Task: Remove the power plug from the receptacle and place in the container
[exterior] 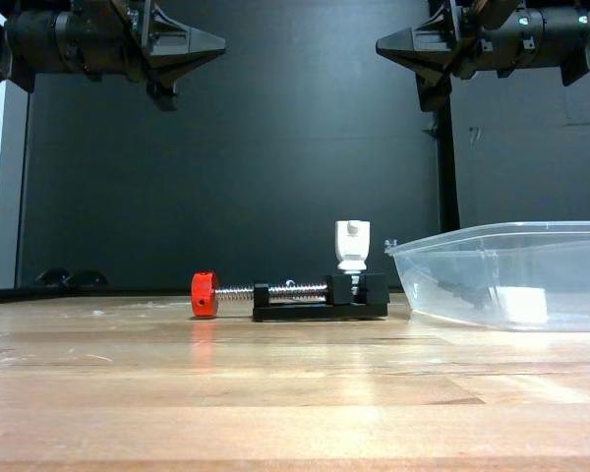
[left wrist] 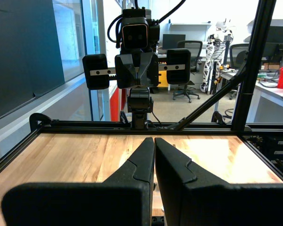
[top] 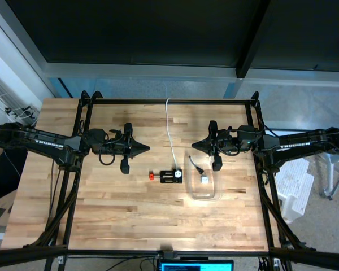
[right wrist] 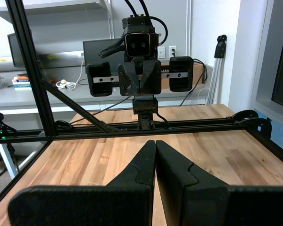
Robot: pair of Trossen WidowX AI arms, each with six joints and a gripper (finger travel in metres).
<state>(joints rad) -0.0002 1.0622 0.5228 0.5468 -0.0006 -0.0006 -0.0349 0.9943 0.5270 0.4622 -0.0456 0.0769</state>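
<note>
- We see the left gripper point(top: 144, 148) held high above the table on its own side of the black fixture point(top: 168, 176), its two fingers pressed together on nothing
- The right gripper point(top: 195, 145) mirrors it, hovering above the far end of the container point(top: 213, 189), fingers likewise together and empty
- The power plug point(top: 196, 166) lies inside the container at its far end, its thin cord curled, close to a small white cube point(top: 205, 179) that shares the tub
- The receptacle point(top: 178, 174) stands bare on the fixture, just beside the container's left wall. The red knob point(top: 151, 176) points toward the left arm and the white cable point(top: 170, 130) runs off to the table's far edge
- We judge the last step done: the plug is out of the socket and in the tub, with neither arm near it
- If any move is called for, we think it is only to check that the plug sits fully within the walls; the low view suggests it does, though the dark shape is faint through the plastic
</note>
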